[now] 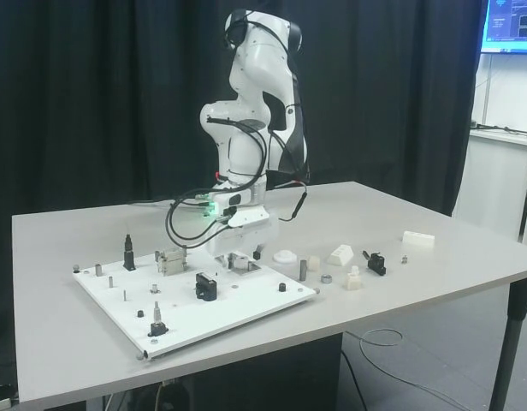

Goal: Remove medium gear.

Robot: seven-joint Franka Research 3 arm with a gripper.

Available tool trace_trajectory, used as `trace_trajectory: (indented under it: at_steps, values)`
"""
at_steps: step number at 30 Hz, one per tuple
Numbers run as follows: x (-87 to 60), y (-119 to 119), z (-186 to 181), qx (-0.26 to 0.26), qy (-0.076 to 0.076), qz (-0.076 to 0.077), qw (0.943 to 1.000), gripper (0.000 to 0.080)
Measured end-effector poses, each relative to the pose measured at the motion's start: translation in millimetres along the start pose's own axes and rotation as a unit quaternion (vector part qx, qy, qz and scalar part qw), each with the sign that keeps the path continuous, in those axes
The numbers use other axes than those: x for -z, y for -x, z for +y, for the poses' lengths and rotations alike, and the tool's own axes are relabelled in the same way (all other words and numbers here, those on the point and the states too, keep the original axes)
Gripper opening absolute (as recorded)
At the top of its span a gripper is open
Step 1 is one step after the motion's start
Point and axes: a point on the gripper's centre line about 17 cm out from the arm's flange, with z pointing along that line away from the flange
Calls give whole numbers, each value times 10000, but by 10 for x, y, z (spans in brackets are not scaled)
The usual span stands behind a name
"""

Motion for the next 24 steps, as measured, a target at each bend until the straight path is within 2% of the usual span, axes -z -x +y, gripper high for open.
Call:
trace_trajectory:
  at_steps: [7,8,16,17,24]
  values:
    - [-9,-6,13,-35,-12,14,10000,800]
    - [-9,-6,16,-38,-12,15,10000,648]
    - [-18,-7,-24,-84,-84,12,9999,648]
    - [-18,-7,-24,-86,-86,12,9999,395]
    - [-13,-7,-29,-92,-107,3,9999,396]
